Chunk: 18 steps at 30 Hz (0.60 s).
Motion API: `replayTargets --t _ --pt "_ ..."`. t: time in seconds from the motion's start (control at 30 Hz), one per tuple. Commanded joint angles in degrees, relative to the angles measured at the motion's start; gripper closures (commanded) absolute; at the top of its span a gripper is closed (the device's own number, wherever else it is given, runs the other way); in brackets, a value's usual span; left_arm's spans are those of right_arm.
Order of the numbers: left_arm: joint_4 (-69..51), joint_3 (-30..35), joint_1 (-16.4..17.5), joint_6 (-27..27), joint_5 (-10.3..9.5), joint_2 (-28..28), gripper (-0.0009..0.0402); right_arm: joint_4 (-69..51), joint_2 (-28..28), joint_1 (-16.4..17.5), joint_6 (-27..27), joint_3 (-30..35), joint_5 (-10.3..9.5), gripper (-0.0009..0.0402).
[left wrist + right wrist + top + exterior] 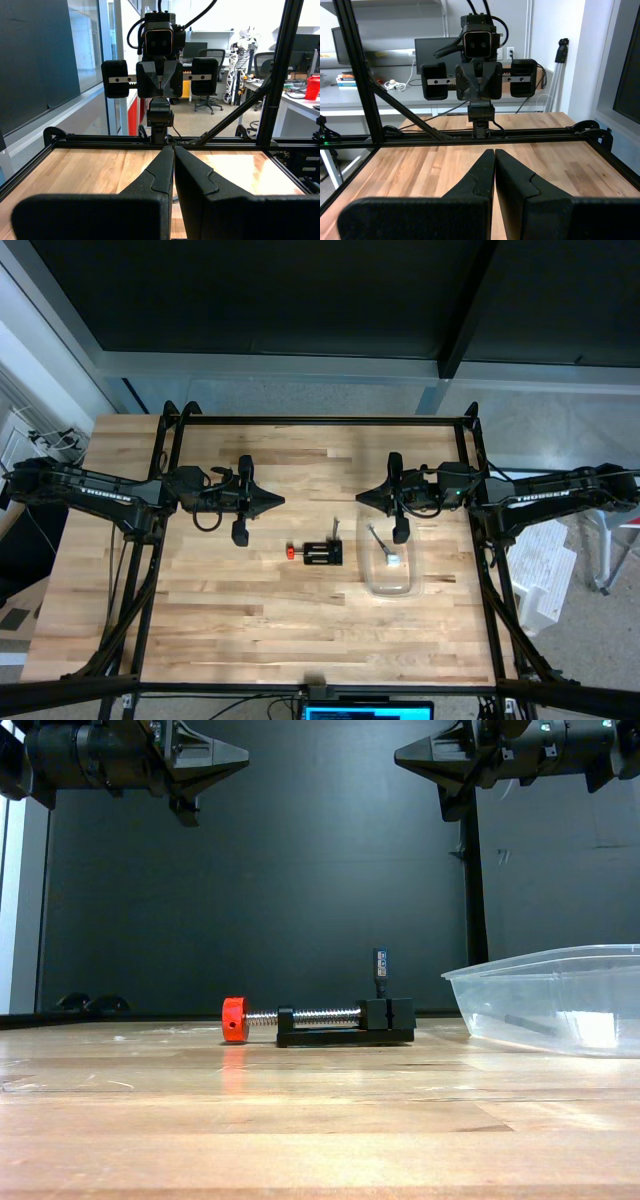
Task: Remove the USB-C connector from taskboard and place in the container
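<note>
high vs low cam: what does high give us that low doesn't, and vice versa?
Only high: the inside of the container, with a thin silvery stick and a small white piece lying in it.
Only low: the side profile. The USB-C connector stands upright from the end of the taskboard opposite the red-orange knob. The left tool and right tool hang well above the table.
Both: connector not yet removed from the taskboard; both tools shut, empty, tips facing each other.

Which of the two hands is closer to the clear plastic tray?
Right. The right hand hovers high just beyond the container, at its left; the left hand hangs farther left, past the taskboard.
</note>
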Motion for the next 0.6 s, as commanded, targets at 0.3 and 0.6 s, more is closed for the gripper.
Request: replayTargets --t 0.3,0.6 --pt "0.00 0.00 0.00 0.02 0.00 0.02 0.0393 0.44 0.07 -0.09 0.22 0.02 0.55 0.0393" --pt "0.00 0.00 0.00 0.02 0.00 0.02 0.0393 0.44 0.07 -0.09 0.11 0.00 0.55 0.0393"
